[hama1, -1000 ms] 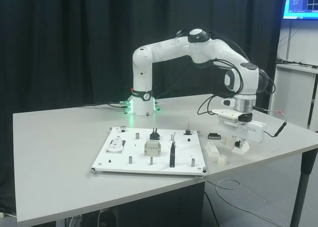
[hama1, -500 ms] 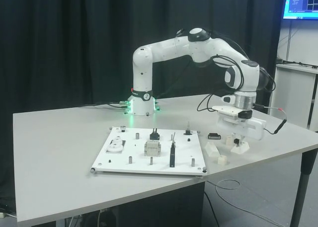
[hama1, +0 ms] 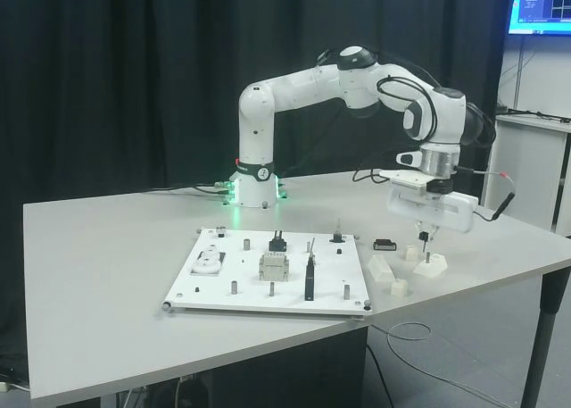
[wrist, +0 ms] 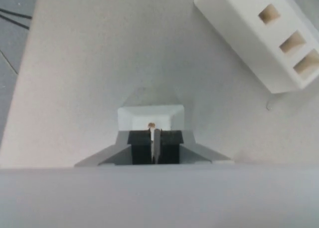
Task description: Pick round peg 1.
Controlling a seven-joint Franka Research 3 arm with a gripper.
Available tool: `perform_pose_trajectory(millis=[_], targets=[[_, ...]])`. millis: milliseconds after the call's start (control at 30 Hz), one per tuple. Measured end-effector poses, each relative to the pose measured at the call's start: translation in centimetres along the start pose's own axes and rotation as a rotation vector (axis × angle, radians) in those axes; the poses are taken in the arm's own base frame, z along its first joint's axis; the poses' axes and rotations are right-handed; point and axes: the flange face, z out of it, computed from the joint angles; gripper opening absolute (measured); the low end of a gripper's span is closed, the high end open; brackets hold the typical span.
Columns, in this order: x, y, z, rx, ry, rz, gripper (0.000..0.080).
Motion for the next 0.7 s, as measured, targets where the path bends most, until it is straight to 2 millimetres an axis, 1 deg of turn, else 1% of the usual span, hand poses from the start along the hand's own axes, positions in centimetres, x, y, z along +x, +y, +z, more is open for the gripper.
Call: perform_pose_trajectory(millis=[333,700], targets=[[0.4,-0.1,-1.8,0.001,-0.014,0.009,0.0035],[0.8,-0.4,-2.5,0.009,-0.013,0.017,0.0035]])
